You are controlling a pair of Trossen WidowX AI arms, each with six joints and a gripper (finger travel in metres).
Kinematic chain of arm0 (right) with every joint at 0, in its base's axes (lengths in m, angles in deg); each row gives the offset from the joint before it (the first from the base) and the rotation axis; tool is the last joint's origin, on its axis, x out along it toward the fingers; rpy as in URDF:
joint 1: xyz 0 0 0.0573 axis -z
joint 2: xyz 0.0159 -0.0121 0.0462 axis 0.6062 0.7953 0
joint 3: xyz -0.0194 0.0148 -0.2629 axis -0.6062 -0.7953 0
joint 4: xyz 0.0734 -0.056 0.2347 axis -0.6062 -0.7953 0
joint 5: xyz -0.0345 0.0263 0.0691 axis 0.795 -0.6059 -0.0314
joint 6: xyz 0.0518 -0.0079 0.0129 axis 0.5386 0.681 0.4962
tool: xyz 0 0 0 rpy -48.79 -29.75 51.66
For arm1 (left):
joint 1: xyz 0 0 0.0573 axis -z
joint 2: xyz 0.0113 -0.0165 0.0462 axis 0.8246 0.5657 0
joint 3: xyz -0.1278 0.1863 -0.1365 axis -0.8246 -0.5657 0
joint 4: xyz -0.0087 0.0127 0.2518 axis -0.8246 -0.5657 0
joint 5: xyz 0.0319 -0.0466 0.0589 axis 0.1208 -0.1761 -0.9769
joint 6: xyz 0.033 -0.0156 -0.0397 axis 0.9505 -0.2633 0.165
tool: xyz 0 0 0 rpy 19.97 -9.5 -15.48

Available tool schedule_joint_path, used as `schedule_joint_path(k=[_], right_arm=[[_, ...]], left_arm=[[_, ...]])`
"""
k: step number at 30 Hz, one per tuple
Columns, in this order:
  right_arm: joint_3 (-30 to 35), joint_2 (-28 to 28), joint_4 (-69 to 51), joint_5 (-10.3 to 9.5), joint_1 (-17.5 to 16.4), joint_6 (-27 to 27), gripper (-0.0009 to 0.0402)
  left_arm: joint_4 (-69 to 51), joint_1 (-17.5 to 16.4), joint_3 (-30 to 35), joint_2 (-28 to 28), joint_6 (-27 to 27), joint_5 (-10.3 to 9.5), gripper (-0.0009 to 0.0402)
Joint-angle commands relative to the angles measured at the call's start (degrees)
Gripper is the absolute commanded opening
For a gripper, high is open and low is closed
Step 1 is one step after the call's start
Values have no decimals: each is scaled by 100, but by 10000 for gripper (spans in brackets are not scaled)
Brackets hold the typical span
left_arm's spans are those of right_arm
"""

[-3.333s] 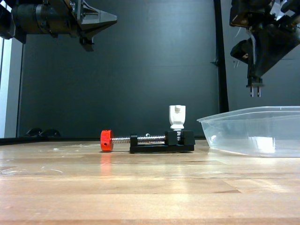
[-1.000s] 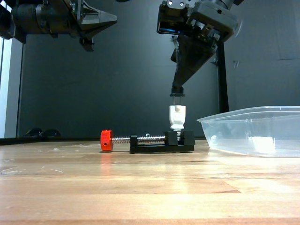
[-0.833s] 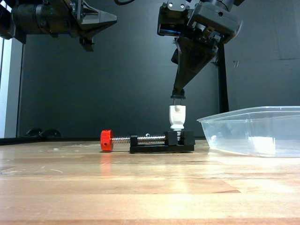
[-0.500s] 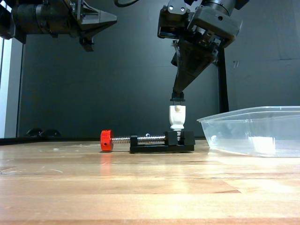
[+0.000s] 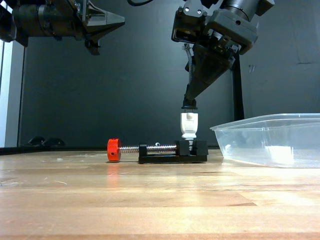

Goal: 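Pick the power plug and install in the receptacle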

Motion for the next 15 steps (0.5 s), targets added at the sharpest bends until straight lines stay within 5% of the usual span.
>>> schedule_joint_path(k=[1, 15], right_arm=[[-98, 39, -9, -4, 2, 13, 0], [-374, 39, 358, 0, 22, 15, 0]], left_arm=[[4, 0, 0, 0, 0, 0, 0], [4, 0, 0, 0, 0, 0, 0]])
